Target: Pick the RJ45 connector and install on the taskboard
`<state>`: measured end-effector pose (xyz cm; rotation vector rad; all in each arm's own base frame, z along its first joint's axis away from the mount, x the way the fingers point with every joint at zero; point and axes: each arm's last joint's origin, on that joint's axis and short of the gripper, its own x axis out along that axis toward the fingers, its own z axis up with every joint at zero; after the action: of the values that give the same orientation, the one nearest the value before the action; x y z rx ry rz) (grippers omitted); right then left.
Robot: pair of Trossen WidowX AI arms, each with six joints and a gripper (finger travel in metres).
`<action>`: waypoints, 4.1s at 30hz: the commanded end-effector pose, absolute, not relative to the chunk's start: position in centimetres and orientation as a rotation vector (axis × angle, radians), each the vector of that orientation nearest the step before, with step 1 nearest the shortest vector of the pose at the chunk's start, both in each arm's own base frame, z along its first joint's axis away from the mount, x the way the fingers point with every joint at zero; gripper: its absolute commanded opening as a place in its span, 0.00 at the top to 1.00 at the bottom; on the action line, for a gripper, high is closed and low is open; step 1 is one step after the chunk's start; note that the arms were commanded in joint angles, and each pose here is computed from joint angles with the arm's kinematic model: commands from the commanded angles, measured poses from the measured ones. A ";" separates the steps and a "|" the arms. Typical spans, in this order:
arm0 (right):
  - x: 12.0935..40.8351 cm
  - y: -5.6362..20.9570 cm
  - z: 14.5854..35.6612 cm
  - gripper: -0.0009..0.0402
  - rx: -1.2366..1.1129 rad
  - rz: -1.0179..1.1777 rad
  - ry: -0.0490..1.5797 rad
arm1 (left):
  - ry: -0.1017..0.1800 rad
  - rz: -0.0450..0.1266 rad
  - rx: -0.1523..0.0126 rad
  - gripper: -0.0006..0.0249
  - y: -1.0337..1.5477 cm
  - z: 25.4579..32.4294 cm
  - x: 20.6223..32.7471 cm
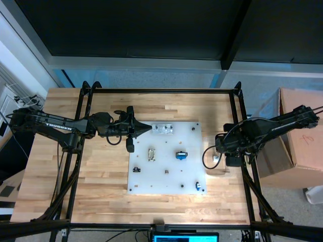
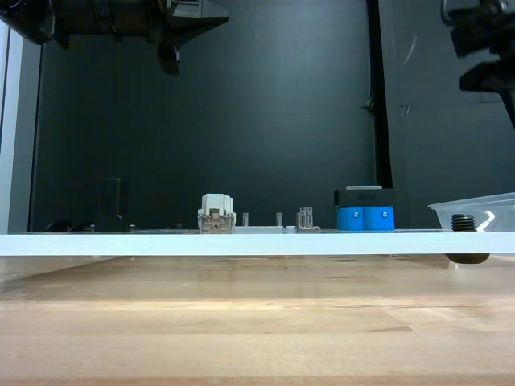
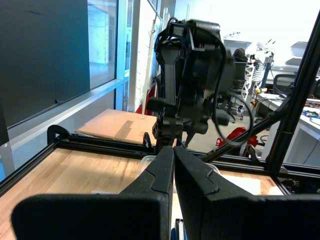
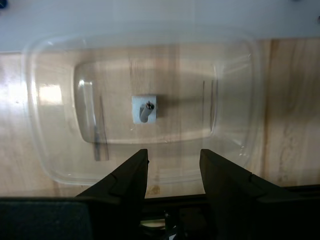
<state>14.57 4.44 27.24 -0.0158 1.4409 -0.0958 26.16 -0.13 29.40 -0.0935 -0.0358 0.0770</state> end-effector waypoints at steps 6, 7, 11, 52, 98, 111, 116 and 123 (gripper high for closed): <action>15.0 5.5 24.1 0.61 -0.008 -0.044 1.401 | -0.035 0.077 -0.093 0.98 -0.12 29.39 26.2; 15.0 5.6 23.7 0.61 -0.008 -0.041 1.399 | -0.035 0.077 -0.093 0.98 -0.12 29.39 26.2; 14.8 5.5 22.0 0.61 -0.004 -0.049 1.408 | -0.035 0.077 -0.093 0.98 -0.12 29.39 26.2; 14.7 5.6 18.9 0.98 0.062 -0.075 1.387 | -0.035 0.077 -0.093 0.98 -0.12 29.39 26.2; 15.4 6.0 25.7 0.98 0.030 -0.012 1.400 | -0.035 0.077 -0.093 0.98 -0.13 29.39 26.2; 19.9 7.9 26.4 0.76 0.046 -0.032 1.400 | -0.035 0.077 -0.093 0.98 -0.12 29.39 26.2; 22.4 8.9 26.9 0.61 0.050 -0.029 1.388 | -0.035 0.077 -0.093 0.98 -0.12 29.39 26.2; 25.1 10.1 26.9 0.45 0.058 -0.028 1.366 | -0.035 0.077 -0.093 0.98 -0.12 29.39 26.2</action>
<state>24.62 9.87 26.95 0.0552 1.3729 -0.0276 26.16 -0.13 29.40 -0.0938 -0.0354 0.0771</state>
